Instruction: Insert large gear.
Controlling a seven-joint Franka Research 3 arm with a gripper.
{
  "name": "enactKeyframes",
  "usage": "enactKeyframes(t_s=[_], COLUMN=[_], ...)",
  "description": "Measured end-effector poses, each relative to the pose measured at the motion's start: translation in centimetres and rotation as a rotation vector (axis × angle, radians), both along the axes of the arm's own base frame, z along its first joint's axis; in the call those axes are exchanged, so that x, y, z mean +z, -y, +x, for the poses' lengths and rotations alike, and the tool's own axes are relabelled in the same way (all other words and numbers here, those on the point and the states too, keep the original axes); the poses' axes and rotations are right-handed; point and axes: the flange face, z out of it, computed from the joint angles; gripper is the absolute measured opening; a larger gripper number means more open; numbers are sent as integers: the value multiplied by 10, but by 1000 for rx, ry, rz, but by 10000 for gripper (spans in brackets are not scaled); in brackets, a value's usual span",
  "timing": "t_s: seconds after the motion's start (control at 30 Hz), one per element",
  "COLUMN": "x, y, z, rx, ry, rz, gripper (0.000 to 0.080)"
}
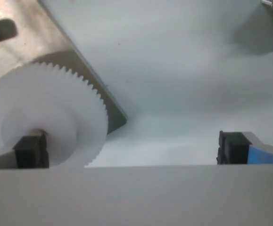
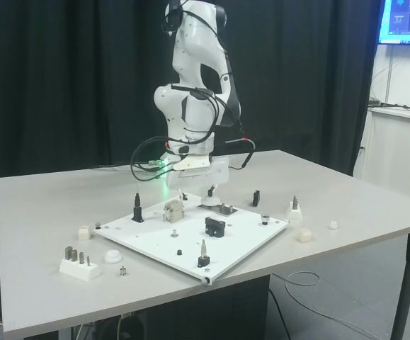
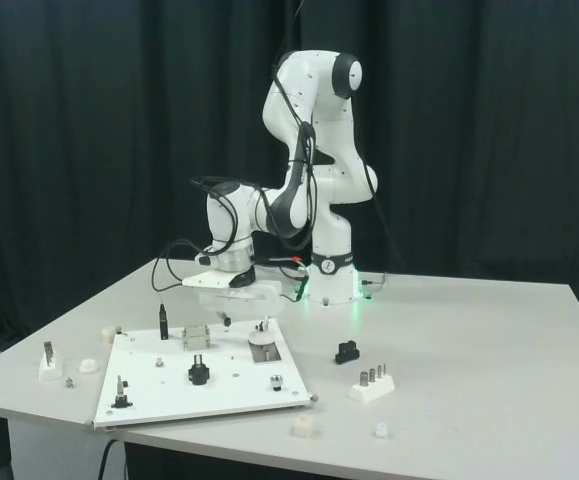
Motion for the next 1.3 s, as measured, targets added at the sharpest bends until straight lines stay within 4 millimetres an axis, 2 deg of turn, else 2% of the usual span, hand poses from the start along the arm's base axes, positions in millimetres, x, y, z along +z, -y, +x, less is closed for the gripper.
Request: enactKeyframes(t_s=[0.43, 0.67, 1.3], x=[-11, -10, 15], y=[-3, -3, -11], z=[3, 3, 2], rx=[12, 14, 94], ry=[8, 11, -2], rz=[-27, -27, 46], gripper=[800, 800, 800])
